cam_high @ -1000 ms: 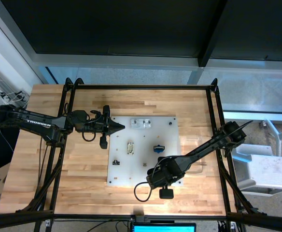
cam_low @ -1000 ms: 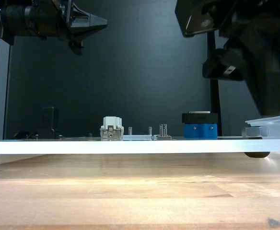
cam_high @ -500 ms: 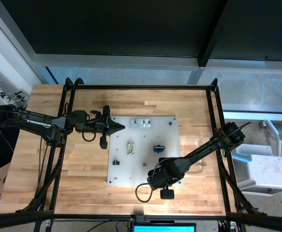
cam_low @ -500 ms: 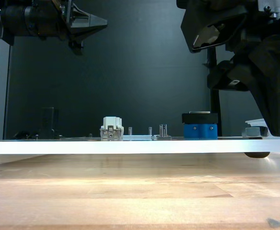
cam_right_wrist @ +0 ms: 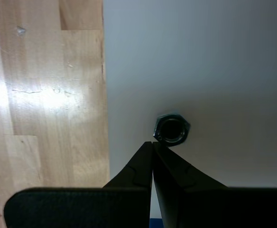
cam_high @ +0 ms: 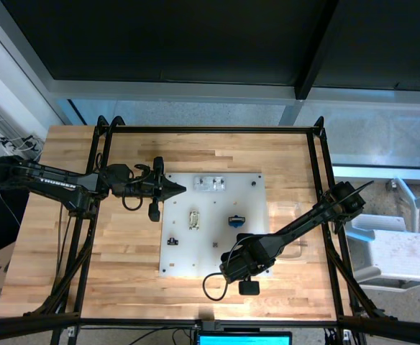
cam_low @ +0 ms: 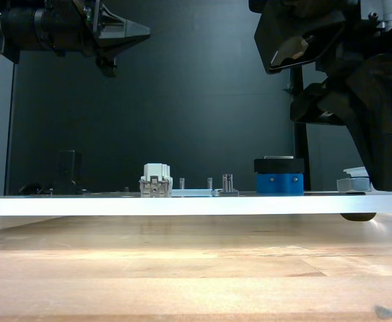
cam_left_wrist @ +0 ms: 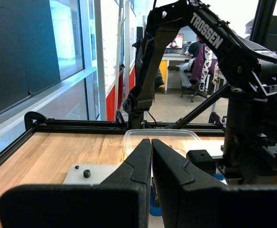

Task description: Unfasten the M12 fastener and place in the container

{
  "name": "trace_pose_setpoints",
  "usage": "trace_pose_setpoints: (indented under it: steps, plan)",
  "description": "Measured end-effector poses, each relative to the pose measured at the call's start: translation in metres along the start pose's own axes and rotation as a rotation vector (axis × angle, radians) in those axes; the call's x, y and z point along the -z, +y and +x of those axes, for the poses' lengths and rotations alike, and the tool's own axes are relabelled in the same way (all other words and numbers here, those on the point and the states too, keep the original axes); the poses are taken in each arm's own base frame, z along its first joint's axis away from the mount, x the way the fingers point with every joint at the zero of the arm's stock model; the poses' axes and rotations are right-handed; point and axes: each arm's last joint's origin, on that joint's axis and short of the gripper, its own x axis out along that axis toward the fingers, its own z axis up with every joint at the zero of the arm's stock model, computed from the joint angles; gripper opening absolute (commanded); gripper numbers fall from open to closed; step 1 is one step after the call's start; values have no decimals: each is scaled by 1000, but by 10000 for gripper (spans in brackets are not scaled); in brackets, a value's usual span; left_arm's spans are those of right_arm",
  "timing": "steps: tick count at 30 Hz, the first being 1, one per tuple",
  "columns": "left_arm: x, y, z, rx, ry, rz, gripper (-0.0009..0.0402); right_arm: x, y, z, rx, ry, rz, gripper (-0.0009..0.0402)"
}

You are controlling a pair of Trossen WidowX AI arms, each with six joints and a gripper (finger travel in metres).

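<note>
Nut (cam_right_wrist: 171, 129) upright by right tool (cam_right_wrist: 152, 142), left (cam_low: 146, 30) aloft

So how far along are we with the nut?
Nothing finished: the nut sits on the white board, not in the tray. Right gripper, shut and empty, hangs over it. Left gripper is parked by the board's far left corner. Removal and transfer remain.

From above I lose the near right edge of the board (cam_high: 195, 248) under the right gripper (cam_right_wrist: 152, 142), which at table level also blocks most of the container (cam_left_wrist: 176, 134), so whether the M12 fastener (cam_right_wrist: 171, 129) sits on its stud I cannot tell.
</note>
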Motion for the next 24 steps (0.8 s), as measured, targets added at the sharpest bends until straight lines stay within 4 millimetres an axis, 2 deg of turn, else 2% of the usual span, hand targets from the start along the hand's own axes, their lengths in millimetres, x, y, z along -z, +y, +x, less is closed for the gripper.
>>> trace_pose_setpoints:
  steps: [6,9,15,21,24]
  plan:
    - [0,0,0,0,0,0,0,3,-10,-8,202,-59,56,0]
    - [0,0,0,0,0,0,0,4,-12,-15,203,-64,59,0]
    - [0,0,0,0,0,0,0,7,-9,-23,111,-25,62,0]
    - [0,0,0,0,0,0,0,1,1,-35,-76,19,62,0]
    - [0,0,0,0,0,0,0,-2,3,-39,-109,4,60,0]
